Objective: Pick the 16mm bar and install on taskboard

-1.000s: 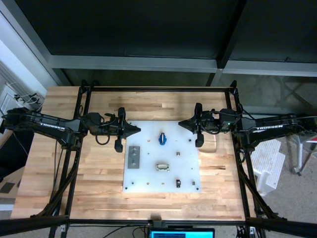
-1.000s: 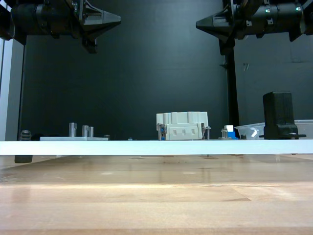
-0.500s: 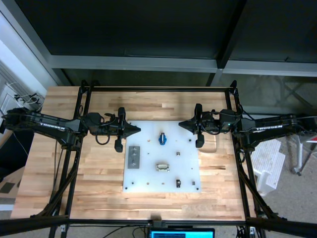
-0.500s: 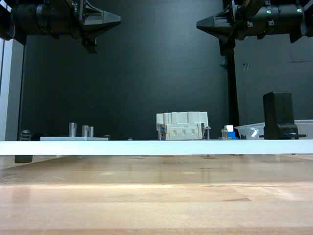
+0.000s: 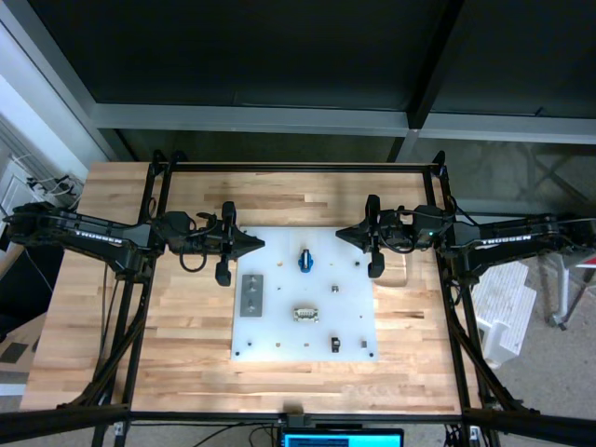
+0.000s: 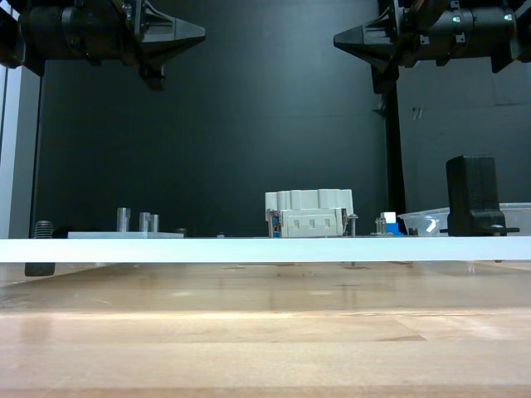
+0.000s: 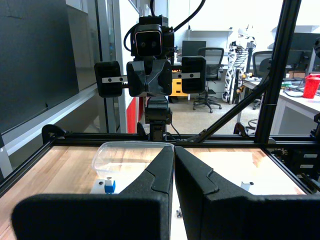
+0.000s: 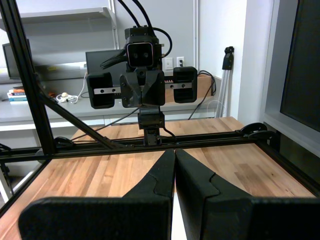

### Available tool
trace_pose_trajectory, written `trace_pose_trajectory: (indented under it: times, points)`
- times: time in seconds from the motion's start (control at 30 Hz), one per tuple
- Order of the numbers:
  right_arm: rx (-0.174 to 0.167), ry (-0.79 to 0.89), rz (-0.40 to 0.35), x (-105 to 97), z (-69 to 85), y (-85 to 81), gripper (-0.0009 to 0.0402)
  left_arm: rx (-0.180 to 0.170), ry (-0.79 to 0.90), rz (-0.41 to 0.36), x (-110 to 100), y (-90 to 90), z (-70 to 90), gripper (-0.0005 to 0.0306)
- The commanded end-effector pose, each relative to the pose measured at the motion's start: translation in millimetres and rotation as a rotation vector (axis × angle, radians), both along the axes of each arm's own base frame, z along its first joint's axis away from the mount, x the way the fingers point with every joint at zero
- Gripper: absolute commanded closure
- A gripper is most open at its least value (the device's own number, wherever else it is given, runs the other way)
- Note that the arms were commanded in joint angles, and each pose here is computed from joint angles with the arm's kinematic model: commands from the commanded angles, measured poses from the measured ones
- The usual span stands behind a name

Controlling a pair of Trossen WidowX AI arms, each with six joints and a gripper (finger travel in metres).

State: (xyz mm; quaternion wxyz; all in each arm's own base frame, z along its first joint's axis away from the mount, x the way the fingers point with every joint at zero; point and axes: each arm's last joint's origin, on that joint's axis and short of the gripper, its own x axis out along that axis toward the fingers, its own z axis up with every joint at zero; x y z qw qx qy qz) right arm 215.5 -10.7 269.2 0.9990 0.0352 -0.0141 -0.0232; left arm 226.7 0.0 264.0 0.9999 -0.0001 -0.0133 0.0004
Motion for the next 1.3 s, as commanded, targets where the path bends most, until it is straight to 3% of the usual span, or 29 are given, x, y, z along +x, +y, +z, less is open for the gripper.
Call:
trace_pose_trajectory:
  times: [0.03, 1.3]
  points:
    - [-0.001, 0.000, -0.001, 0.1, 0.1, 0.0, 0.0393, 0.000, 0.000, 0.000, 0.1, 0.1, 0.0, 0.0300]
    - [-0.001, 0.009, -0.002, 0.1, -0.7, -0.1, 0.0393, 0.000, 0.000, 0.000, 0.1, 0.0, -0.1, 0.0300]
